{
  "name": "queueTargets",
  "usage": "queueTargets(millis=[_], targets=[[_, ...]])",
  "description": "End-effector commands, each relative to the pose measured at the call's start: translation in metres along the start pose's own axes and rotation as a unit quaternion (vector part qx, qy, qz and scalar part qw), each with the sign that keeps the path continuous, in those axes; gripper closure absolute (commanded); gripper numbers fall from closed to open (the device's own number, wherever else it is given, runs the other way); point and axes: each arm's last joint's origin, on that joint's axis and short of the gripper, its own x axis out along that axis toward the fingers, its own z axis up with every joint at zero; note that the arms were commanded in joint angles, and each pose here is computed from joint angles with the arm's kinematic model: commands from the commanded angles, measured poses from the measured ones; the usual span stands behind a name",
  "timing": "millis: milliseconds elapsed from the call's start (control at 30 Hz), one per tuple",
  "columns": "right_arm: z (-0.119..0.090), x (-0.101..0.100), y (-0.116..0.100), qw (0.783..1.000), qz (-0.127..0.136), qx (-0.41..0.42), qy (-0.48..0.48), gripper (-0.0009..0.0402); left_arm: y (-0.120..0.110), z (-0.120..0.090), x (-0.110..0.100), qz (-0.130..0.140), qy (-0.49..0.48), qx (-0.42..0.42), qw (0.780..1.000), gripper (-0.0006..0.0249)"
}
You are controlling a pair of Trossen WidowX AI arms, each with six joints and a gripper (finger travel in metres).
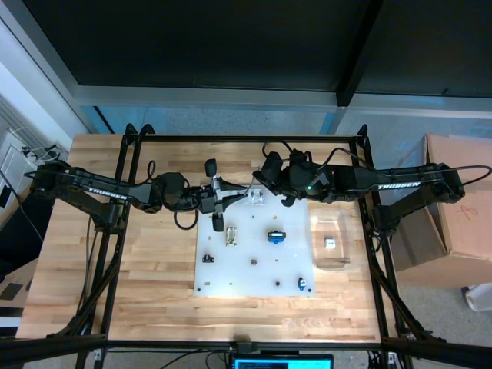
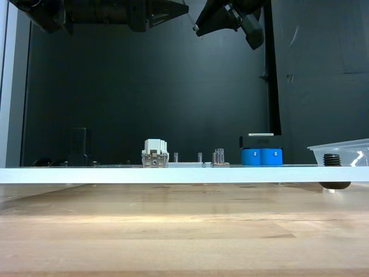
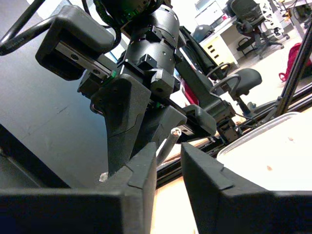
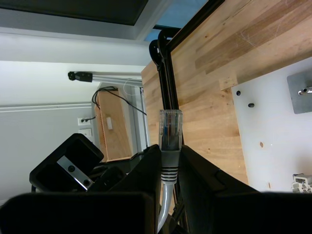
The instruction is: Pick the RJ45 connector and install on the taskboard
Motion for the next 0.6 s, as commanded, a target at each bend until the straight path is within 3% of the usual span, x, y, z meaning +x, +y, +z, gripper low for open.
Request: queueTargets(millis=[33, 100, 600], targets=[[-0.0002, 0.0000, -0.0001, 1.000, 0.000, 0.000, 0.000, 0.0393, 0.0006, 0.0011, 0.0001, 0.004, -0.007, -0.001, 1.000, 0.0224], [-0.0004, 0.0000, -0.0001, 1.000, 0.000, 0.000, 0.000, 0.0393, 0.0007, 0.0021, 0.0001, -0.002, -0.018, -0.001, 1.000, 0.0247], [-0.0008, -0.0002, -0.0003, 1.000, 0.000, 0.000, 0.001, 0.0393, 0.0003, 0.0030, 0.0001, -0.012, -0.029, -0.003, 0.999, 0.0237]])
